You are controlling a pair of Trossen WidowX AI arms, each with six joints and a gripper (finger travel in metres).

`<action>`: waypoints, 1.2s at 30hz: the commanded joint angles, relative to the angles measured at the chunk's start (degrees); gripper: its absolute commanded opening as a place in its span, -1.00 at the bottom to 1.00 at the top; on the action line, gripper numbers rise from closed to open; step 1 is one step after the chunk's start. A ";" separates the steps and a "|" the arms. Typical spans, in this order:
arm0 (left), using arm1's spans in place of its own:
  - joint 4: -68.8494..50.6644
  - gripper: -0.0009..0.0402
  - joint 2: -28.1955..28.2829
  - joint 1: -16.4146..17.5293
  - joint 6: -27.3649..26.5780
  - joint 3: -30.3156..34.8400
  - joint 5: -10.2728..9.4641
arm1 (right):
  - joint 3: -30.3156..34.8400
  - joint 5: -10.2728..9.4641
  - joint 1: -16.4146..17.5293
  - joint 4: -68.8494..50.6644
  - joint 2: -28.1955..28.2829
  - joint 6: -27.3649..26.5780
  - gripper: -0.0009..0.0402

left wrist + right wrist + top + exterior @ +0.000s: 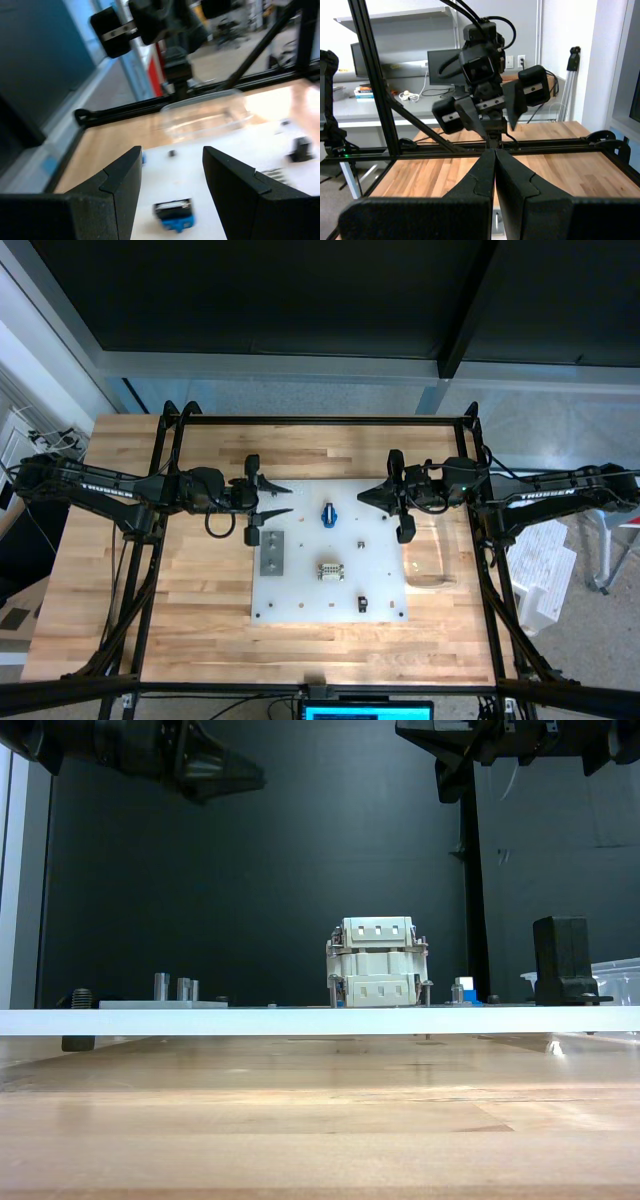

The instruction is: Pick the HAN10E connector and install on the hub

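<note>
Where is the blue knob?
High view: the blue knob sits on the white board's far half, between the open left gripper and the shut right gripper, beyond the beige connector.

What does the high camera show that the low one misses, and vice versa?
Only the high view shows both arms whole: the left gripper open and the right gripper shut, facing each other above the white board's far end. Only the low view shows the HAN10E connector stacked on the hub. Both show that beige pair and the small black part.
</note>
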 commanded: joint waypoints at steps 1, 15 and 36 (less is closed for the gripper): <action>0.44 -0.16 -0.04 0.00 -2.58 0.00 -0.39 | 0.04 0.04 0.00 -0.37 0.04 -0.11 -0.96; 8.28 -0.77 -0.11 0.00 -7.61 0.00 -0.46 | 0.04 0.04 0.00 -0.90 0.04 -0.09 -0.96; 18.21 -0.96 -0.48 -0.24 -11.96 -2.03 -0.76 | 0.00 2.03 -0.07 1.40 0.04 -2.34 -0.96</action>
